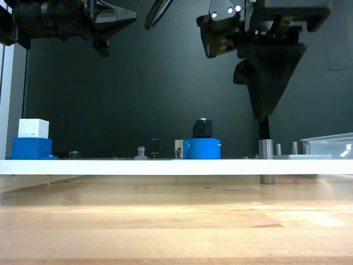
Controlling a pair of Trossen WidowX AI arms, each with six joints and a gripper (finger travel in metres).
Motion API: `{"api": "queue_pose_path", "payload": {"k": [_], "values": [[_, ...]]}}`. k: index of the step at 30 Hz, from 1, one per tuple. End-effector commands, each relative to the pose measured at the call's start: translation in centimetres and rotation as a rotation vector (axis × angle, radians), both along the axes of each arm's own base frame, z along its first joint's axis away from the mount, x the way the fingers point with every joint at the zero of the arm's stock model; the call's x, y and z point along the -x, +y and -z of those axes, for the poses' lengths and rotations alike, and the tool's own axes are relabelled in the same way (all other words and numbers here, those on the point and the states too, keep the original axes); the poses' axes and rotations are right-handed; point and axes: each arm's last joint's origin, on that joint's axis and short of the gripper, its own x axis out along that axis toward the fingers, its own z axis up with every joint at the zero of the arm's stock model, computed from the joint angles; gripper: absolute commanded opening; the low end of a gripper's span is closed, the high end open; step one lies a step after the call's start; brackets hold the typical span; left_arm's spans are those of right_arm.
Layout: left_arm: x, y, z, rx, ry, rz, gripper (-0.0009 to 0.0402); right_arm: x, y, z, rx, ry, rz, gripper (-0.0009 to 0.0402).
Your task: Pick the 16mm cylinder and place it in the taskboard
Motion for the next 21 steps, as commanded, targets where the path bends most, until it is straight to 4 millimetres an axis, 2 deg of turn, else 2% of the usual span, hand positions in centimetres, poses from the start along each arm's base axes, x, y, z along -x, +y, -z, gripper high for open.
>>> {"api": "queue_pose_path", "payload": {"k": [1, 21], "values": [[0.0, 0.0, 0.0, 0.0, 0.0, 0.0, 0.0, 0.2, -0.1, -0.5, -0.004, -0.015, 0.001, 0.0151], [0.0, 0.0, 0.0, 0.0, 0.0, 0.0, 0.0, 1.9, -0.6, -3.6, -0.026, -0.08, 0.0, 0.0151]]}}
